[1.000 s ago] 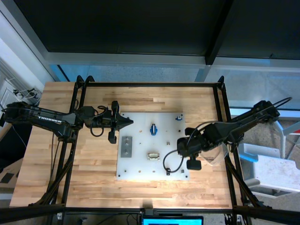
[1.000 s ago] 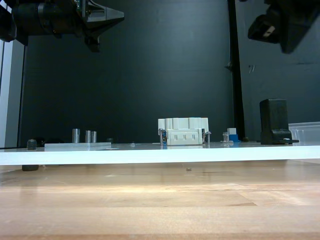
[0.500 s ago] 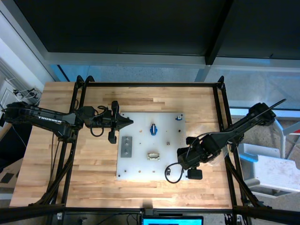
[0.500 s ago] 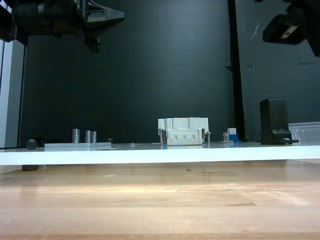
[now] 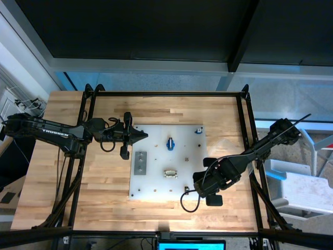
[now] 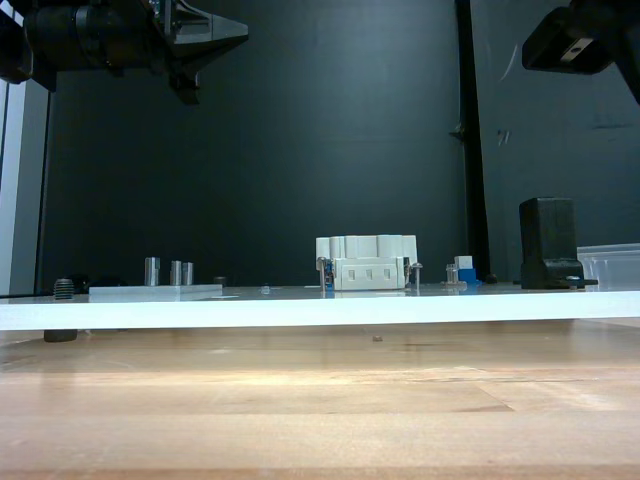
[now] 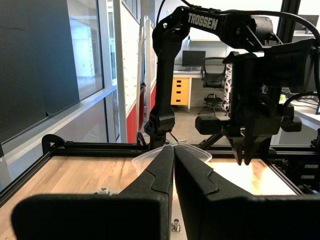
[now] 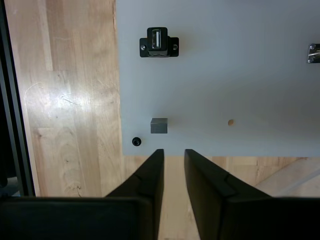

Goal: Pick the 16mm bar from the taskboard and place it in the container

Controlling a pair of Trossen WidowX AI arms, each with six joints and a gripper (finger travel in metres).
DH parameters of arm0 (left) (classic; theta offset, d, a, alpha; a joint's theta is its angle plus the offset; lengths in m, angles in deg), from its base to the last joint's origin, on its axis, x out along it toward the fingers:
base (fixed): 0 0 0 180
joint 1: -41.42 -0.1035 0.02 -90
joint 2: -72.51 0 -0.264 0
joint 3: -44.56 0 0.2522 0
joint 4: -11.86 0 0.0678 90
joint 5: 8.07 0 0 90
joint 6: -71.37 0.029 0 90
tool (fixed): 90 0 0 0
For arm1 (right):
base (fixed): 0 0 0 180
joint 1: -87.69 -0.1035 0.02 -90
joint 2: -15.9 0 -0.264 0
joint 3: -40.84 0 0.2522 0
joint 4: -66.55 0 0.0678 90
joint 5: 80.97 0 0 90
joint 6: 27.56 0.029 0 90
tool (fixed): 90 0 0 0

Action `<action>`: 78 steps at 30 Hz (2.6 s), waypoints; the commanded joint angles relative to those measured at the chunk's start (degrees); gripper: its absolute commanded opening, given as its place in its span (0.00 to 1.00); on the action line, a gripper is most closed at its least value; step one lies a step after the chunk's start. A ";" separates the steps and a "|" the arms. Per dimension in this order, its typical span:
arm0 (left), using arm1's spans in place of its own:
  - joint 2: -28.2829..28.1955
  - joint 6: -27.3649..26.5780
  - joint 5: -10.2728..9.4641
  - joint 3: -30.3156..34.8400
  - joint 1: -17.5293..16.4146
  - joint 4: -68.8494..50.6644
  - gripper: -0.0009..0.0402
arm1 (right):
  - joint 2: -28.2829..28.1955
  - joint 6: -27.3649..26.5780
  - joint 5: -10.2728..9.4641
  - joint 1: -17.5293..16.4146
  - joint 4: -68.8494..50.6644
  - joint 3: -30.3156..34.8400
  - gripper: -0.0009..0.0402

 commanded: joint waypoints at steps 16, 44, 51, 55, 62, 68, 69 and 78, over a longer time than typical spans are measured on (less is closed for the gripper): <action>-0.02 0.00 0.02 0.02 0.00 0.00 0.02 | -1.53 -0.68 1.95 -1.25 0.42 -1.05 0.54; -0.02 0.00 0.02 0.02 -0.02 0.00 0.02 | -2.49 -0.66 1.92 -1.70 12.11 -10.58 0.56; -0.02 0.00 0.02 0.02 0.00 0.00 0.02 | -4.02 -0.74 1.90 -2.05 13.22 -10.58 0.56; -0.02 0.00 0.02 0.02 0.00 0.00 0.02 | -5.16 -0.70 1.95 -2.08 13.60 -10.58 0.56; -0.02 0.00 0.02 0.02 0.00 0.00 0.02 | -6.60 -0.68 1.97 -2.19 14.78 -10.58 0.56; -0.02 0.00 0.02 0.02 -0.02 0.00 0.02 | -7.87 -0.66 1.95 -2.29 15.47 -10.71 0.56; -0.02 0.00 0.02 0.02 -0.02 0.00 0.02 | -7.89 -0.66 1.95 -2.29 15.58 -10.71 0.56; -0.02 0.00 0.02 0.02 0.00 0.00 0.02 | -7.89 -0.63 1.88 -2.36 16.96 -11.76 0.54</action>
